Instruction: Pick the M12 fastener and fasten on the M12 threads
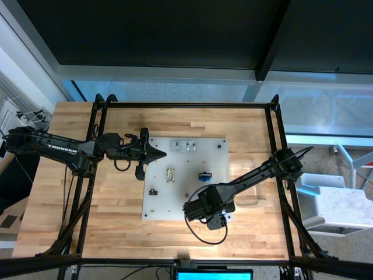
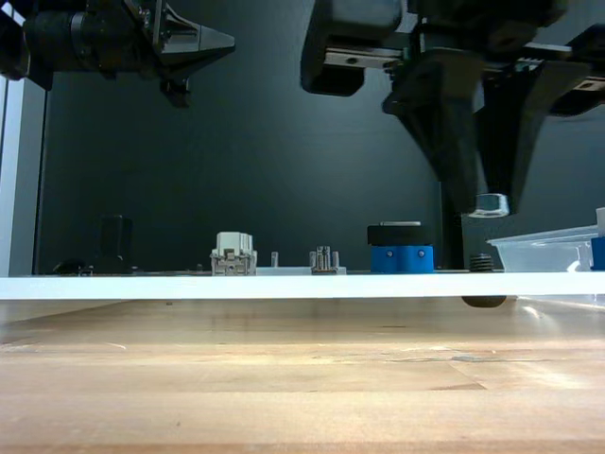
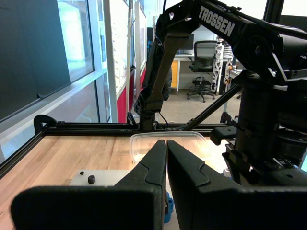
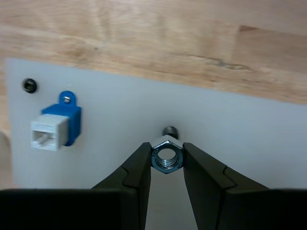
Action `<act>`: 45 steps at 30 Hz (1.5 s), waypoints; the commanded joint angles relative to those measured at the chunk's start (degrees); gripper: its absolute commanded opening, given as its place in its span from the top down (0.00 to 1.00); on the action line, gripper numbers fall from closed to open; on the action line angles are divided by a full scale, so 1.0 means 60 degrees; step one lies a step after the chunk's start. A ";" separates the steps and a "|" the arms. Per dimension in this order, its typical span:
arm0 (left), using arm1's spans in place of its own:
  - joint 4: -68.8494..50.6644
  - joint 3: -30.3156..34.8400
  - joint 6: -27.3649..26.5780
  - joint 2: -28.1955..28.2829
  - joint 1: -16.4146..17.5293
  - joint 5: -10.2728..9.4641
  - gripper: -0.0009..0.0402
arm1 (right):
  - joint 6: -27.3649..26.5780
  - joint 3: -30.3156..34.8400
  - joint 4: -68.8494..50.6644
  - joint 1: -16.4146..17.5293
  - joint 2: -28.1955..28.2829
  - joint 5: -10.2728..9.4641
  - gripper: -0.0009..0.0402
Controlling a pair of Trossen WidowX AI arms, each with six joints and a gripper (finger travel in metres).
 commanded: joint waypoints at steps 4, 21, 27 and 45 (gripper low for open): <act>0.0000 0.0004 0.0004 0.0004 0.0000 0.0004 0.98 | 0.0007 0.0255 0.0004 -0.0087 0.0353 0.0004 0.89; 0.0000 0.0004 0.0004 0.0004 0.0000 0.0004 0.98 | 0.0007 -0.0033 0.0331 -0.0087 0.0488 -0.0004 0.89; 0.0000 0.0004 0.0004 0.0004 0.0004 0.0004 0.98 | 0.0015 -0.0055 0.0503 -0.0087 0.0601 -0.0215 0.89; 0.0000 0.0004 0.0004 0.0004 0.0004 0.0004 0.98 | 0.1020 -0.0117 0.0594 -0.0102 0.0656 -0.0251 0.89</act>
